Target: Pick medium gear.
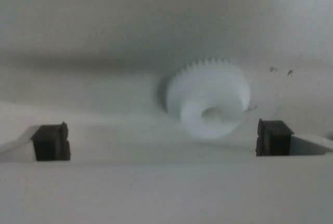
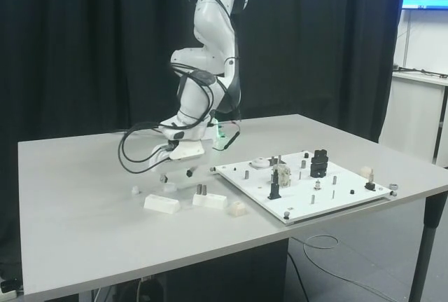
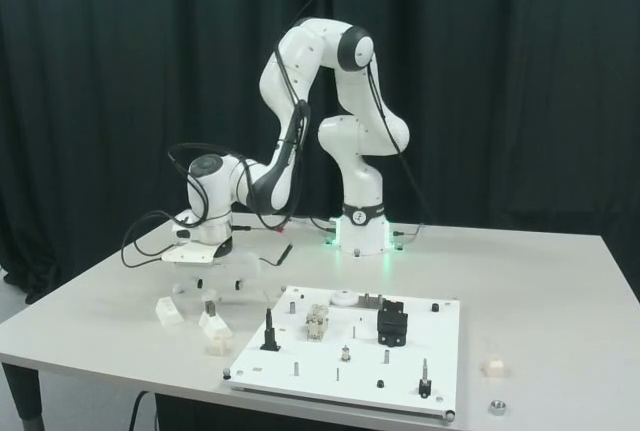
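Your tool [image 1: 161,141] is spread wide and low over the desk [image 1: 104,26]. The gear [image 1: 209,99] lies flat ahead, nearer one finger; centre it between both fingers before you close.

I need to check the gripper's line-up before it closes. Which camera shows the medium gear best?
The wrist view: the white medium gear lies on the grey table, teeth and bore plain, ahead of the open gripper. In both room views the gripper hangs low over that spot and I cannot make the gear out.
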Action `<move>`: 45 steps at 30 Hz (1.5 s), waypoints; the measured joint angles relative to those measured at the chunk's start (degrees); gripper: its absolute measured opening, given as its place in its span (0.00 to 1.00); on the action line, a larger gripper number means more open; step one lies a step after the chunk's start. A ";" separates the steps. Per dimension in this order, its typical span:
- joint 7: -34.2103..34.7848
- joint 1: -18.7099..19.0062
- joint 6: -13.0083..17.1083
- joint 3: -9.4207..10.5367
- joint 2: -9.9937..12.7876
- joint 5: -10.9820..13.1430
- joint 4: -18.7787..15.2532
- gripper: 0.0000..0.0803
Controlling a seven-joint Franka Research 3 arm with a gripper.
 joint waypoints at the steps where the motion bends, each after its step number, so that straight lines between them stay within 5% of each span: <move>1: -0.12 -0.13 -0.06 0.00 0.36 0.34 0.31 1.00; 25: -2.51 -2.33 -4.10 0.00 5.39 4.42 5.80 1.00; 45: -3.24 -2.74 -4.19 0.07 7.95 5.93 7.61 1.00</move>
